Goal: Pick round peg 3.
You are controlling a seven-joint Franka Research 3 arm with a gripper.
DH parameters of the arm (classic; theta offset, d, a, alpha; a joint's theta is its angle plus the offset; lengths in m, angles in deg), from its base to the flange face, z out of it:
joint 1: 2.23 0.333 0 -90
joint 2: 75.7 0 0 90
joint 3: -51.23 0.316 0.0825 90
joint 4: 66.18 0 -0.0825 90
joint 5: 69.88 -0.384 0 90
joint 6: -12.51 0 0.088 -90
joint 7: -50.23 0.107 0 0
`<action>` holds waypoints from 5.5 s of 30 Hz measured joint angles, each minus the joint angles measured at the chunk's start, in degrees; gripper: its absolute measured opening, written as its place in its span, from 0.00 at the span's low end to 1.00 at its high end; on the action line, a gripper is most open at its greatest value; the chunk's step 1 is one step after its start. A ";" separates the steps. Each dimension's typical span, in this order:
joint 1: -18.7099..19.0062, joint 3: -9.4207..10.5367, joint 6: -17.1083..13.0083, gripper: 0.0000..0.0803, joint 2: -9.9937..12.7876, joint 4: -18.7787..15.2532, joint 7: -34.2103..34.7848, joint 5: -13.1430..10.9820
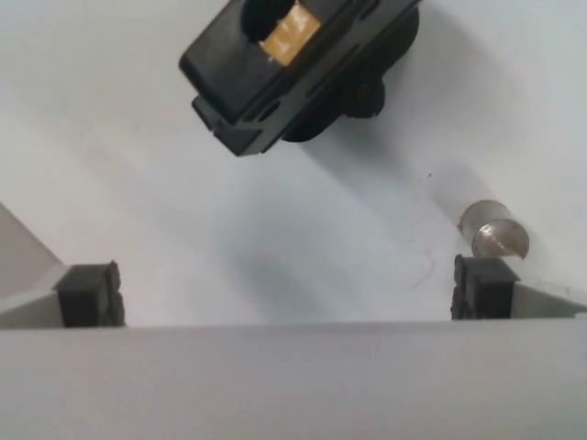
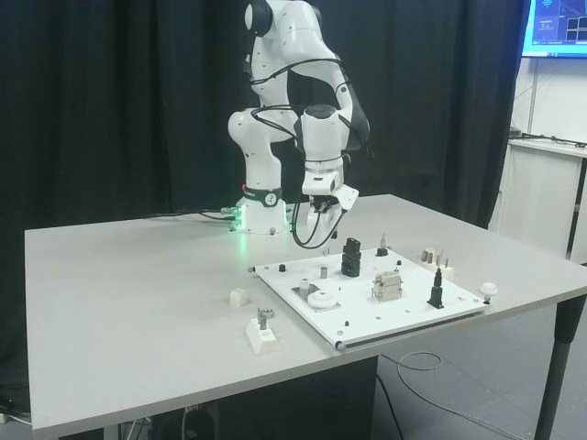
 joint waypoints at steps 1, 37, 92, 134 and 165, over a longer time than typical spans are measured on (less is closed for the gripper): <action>0.00 -0.01 0.00 1.00 -0.03 0.03 0.00 0.04; -0.08 -1.74 -1.88 1.00 -0.18 0.59 6.44 0.97; -0.33 -6.13 -10.62 1.00 0.58 4.45 23.39 5.78; -8.64 -6.00 -4.34 1.00 25.01 33.83 38.23 3.41; -20.71 -0.50 5.24 1.00 33.68 46.24 36.37 -5.58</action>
